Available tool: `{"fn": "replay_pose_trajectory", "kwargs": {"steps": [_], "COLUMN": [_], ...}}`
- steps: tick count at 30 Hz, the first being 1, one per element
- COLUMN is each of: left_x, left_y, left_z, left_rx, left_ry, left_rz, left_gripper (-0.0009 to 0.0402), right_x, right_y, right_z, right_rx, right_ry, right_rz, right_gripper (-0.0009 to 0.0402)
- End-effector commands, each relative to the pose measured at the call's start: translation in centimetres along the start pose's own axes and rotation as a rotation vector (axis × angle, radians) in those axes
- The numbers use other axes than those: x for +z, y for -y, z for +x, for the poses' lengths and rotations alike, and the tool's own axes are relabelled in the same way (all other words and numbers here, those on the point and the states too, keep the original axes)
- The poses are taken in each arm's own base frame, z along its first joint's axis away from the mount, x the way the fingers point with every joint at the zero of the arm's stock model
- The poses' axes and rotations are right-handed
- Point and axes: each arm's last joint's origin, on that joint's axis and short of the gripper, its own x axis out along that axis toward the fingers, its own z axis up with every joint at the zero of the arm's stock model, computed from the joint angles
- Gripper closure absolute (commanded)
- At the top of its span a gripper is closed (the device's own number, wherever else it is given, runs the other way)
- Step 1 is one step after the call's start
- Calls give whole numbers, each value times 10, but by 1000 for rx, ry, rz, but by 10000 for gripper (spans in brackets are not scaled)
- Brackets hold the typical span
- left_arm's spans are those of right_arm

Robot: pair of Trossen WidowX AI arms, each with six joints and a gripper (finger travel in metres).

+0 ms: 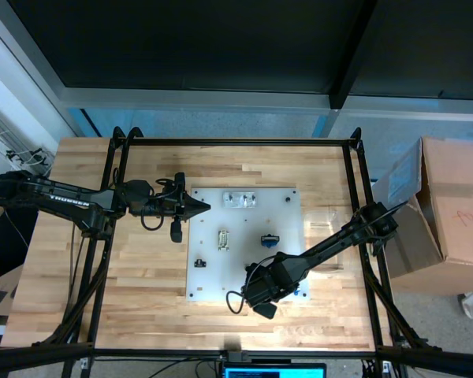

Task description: Unfasten the M12 nut and place it in the container

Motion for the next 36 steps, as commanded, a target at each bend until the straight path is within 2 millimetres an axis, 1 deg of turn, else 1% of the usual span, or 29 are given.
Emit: {"fn": "replay_pose_trajectory", "kwargs": {"steps": [1,6,23,30,36], "left_x": [0,0,0,0,0], "left_y": [0,0,0,0,0], "left_z": [0,0,0,0,0], "left_rx": [0,0,0,0,0], "left_ry": [0,0,0,0,0], "left_rz": [0,0,0,0,0], "left_gripper": [393,393,393,393,393], "right_x": [0,0,-1,0,-1], "right_y": [0,-1,0,0,1], "right_z": [0,0,0,0,0], "right_rx": [5,6,4,4,2], "right_ry": [-2,1,-4,-2,-19], "right_rz": [-123,-412,-1274,-1540,-1674], "right_gripper": [381,381,381,381,381]}}
